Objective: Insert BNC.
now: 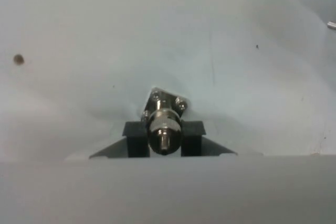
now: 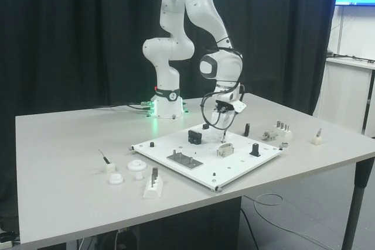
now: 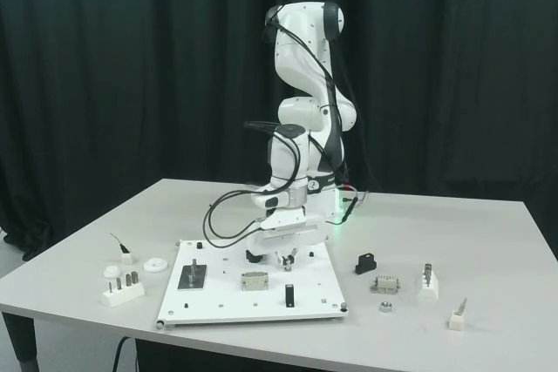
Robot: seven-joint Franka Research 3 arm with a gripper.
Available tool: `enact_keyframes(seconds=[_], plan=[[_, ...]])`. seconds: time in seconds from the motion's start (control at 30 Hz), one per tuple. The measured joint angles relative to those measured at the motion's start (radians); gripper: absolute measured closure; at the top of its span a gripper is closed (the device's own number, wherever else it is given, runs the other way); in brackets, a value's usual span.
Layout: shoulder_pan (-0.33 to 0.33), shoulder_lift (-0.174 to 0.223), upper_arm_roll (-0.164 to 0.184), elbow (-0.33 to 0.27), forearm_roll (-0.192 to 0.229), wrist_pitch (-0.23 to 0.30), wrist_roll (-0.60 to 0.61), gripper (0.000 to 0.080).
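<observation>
The gripper (image 1: 164,139) is clamped on the BNC connector (image 1: 164,129), its two black fingers (image 1: 135,139) pressing the metal barrel from either side, with the connector's tip pointing down toward the white board (image 1: 220,51). In the wrist view, directly behind the connector, sits the BNC socket's flange (image 1: 167,99) with its screws, so plug and socket look roughly lined up along the gripper's axis, though whether they already touch cannot be told from that angle.

In the first room view the gripper (image 2: 223,122) hangs low over the middle of the white board (image 2: 176,144), with the connector's tip just above or at the board surface. A black block (image 2: 195,137) stands just beside it, a grey rectangular connector housing (image 2: 225,150) lies near, and a dark plate (image 2: 184,159) sits farther toward the board's front edge. The second room view shows the same low pose of the gripper (image 3: 286,254) over the board (image 3: 227,307).

My judgement is that the insertion step is in hand: the plug is carried and close to mating. The next move calls for a straight, gentle descent along the socket's axis, probably followed by a twist to lock the bayonet, with alignment kept true.
</observation>
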Motion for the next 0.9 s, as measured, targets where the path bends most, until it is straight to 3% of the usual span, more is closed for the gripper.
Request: enact_keyframes(seconds=[0.43, 0.9], plan=[[-0.001, 0.012, -0.002, 0.021, 0.048, -0.027, -0.114, 0.0678], [-0.001, 0.029, -0.003, 0.036, 0.057, -0.039, -0.123, 0.0678]])
